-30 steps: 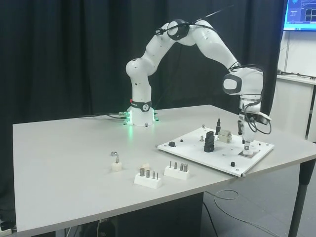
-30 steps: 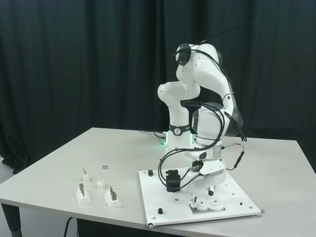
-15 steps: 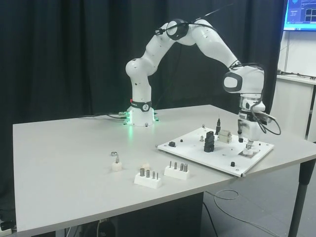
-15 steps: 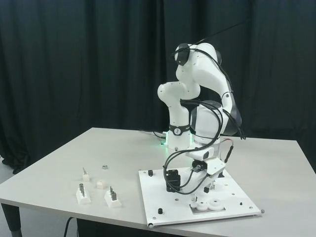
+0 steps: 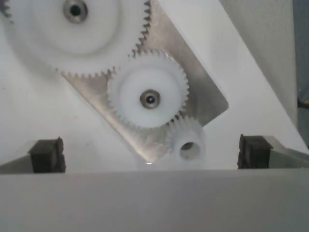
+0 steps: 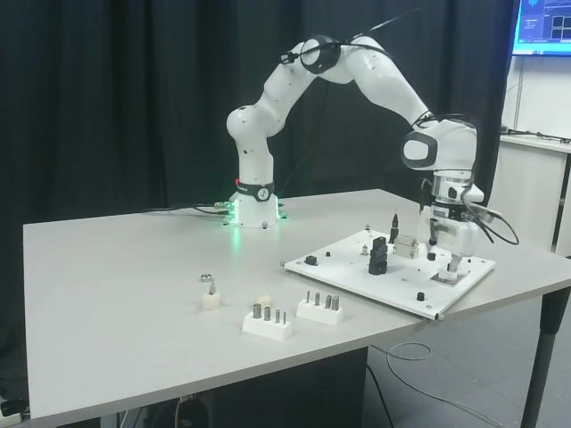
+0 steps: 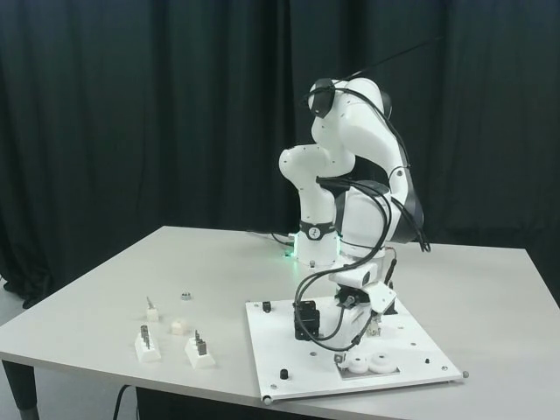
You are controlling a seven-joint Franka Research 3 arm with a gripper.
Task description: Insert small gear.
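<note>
Rising off the white board (image 6: 393, 267), the gripper (image 5: 149, 155) (fingers spread, empty) is leaving the small gear (image 5: 186, 143) seated beside the middle gear (image 5: 147, 90).

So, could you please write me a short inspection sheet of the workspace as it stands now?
Surface: grey table carrying a white board.
Job's things: small gear seated on the metal plate, meshed with the middle gear; large gear beside it.
Clutter: three white peg holders on the table's near side.
Grippers: gripper above the gears, jaws open, holding nothing.
Cables: black cable looping from the wrist.
Surroundings: black curtain; monitor.
</note>
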